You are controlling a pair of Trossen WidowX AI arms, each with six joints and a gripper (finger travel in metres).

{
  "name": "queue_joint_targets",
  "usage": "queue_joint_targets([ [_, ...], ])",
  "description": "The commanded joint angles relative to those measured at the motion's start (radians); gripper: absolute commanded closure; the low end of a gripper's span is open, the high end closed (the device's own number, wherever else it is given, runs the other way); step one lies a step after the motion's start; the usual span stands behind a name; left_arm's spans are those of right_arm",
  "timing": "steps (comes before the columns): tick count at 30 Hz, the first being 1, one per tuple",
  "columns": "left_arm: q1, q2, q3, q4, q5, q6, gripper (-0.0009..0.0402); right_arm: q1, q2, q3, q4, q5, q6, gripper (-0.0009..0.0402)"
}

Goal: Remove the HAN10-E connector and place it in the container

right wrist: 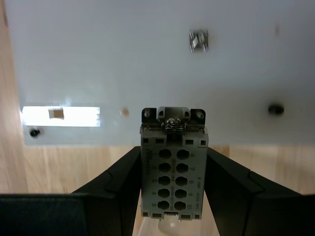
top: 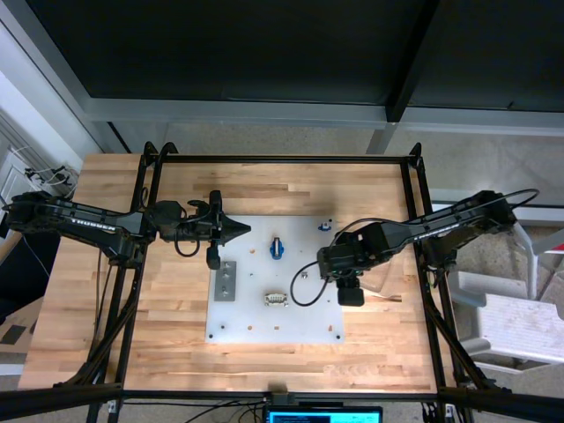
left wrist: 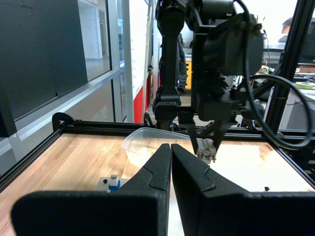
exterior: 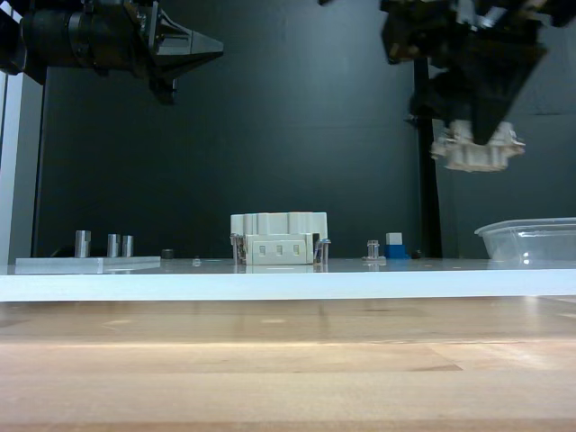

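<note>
Right gripper (right wrist: 173, 153) fingers (right wrist: 120, 172) clamp the HAN10-E connector (right wrist: 173, 183) aloft near the container (exterior: 531, 236); left gripper (left wrist: 171, 150) hovers, fingers together.

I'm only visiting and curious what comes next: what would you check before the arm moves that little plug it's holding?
1. Grip: right gripper shut on HAN10-E connector: ok.
2. Height: connector hangs clear above white board: ok.
3. Position: connector above container: not ok; board edge and table lie beneath.
4. Container top open: ok.
5. Other arm: left gripper shut, high over board's far left, away from the path: ok.
</note>
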Motion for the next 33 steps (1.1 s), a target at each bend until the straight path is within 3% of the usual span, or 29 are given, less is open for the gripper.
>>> queue_joint_targets([
  [1,0.000,0.000,0.000,0.000,0.000,0.000,0.0393,0.000,-0.050,-0.055,0.002,0.001,0.010,0.0309],
  [6,0.000,0.000,0.000,0.000,0.000,0.000,0.0393,0.000,-0.126,-0.139,0.003,0.009,0.035,0.0309],
  [11,0.000,0.000,0.000,0.000,0.000,0.000,0.0393,-0.001,-0.194,-0.214,0.000,0.053,0.077,0.0309],
  [19,0.000,0.000,0.000,0.000,0.000,0.000,0.0393,-0.006,-0.285,-0.323,-0.002,0.055,0.146,0.0309],
  [24,0.000,0.000,0.000,0.000,0.000,0.000,0.0393,-0.021,-0.320,-0.382,0.000,0.056,0.204,0.0309],
  [29,0.000,0.000,0.000,0.000,0.000,0.000,0.0393,-0.041,-0.330,-0.419,0.003,0.102,0.263,0.0309],
  [33,0.000,0.000,0.000,0.000,0.000,0.000,0.0393,-0.071,-0.330,-0.444,0.011,0.105,0.267,0.0309],
])
